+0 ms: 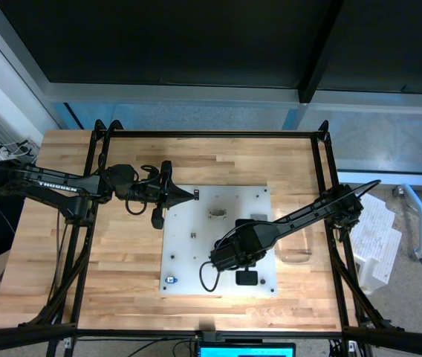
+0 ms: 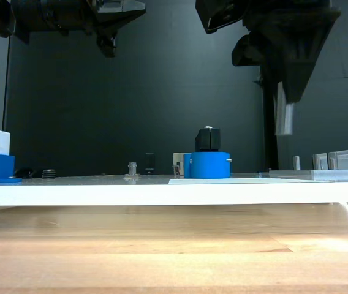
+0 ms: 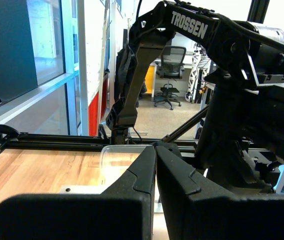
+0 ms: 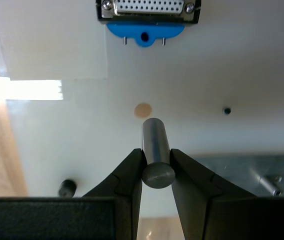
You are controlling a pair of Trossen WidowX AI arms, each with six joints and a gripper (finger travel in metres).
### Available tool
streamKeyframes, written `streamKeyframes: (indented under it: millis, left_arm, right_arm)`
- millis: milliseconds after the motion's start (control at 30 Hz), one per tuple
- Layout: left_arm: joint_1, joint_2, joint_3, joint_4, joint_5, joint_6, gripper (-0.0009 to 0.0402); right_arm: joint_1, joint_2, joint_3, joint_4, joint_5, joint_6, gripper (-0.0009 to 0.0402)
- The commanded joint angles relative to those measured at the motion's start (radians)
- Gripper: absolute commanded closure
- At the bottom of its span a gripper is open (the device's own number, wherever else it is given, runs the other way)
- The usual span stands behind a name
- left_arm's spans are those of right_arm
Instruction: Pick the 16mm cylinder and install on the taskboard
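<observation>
We find the 16mm cylinder [image 4: 156,152] clamped between the fingers of the right gripper [image 4: 157,167], which close only to its width. It hangs clear above the white taskboard [image 4: 262,75]. A tan round hole [image 4: 143,110] lies just past its tip, short of the blue connector [image 4: 145,30] and beside the grey metal block [image 4: 242,170].

We judge the step to be alignment before insertion. The next move calls for centring the peg over the hole, then a straight descent.

The left gripper [image 3: 155,150] hangs raised over the board's far left edge, fingers pressed together, empty.
</observation>
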Motion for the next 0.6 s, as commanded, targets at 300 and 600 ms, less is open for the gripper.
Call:
streamKeyframes:
  millis: [300,600]
  left_arm:
    - [0.000,0.000,0.000,0.000,0.000,0.000,0.0393]
    - [0.000,0.000,0.000,0.000,0.000,0.000,0.0393]
  right_arm:
    - [-0.016,-0.002,0.005,-0.027,-0.060,0.042,0.0393]
    - [-0.025,0.031,0.024,-0.020,-0.068,0.064,0.0393]
